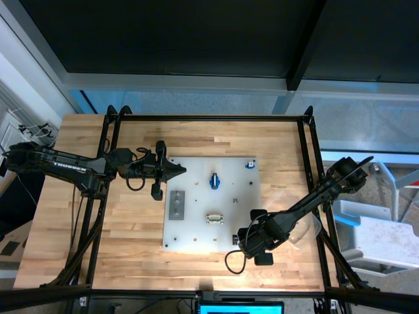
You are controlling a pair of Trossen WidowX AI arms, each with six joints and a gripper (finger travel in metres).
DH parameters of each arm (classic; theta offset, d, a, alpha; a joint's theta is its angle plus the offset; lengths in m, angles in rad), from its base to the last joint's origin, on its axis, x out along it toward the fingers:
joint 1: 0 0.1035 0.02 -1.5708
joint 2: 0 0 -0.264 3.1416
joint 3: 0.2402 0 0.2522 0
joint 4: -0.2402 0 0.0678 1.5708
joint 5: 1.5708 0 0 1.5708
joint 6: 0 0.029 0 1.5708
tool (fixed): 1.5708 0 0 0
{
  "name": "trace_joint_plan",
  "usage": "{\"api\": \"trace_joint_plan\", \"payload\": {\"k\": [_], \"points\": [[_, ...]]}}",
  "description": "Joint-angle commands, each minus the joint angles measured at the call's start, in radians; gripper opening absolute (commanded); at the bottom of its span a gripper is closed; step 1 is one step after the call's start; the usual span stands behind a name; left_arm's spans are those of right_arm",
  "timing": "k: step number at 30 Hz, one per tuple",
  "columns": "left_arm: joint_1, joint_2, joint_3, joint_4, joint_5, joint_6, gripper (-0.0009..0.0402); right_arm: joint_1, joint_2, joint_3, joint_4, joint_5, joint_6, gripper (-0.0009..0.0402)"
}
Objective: Pick the 16mm bar from the taskboard and place it in the container
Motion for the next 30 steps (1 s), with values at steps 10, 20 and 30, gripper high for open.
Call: {"api": "trace_joint_plan", "payload": {"k": [10, 20, 30], "points": [[0.0, 0.0, 0.0, 0.0, 0.0, 0.0, 0.0, 0.0, -0.063, 0.003, -0.028, 0.001, 0.0, 0.0014], [0.0, 0.0, 0.0, 0.0, 0.0, 0.0, 0.0, 0.0, -0.086, 0.073, -0.136, 0.002, -0.003, 0.0013], [0.0, 0.0, 0.0, 0.0, 0.0, 0.0, 0.0, 0.0, -0.134, 0.126, -0.219, 0.002, -0.003, 0.0013]]}}
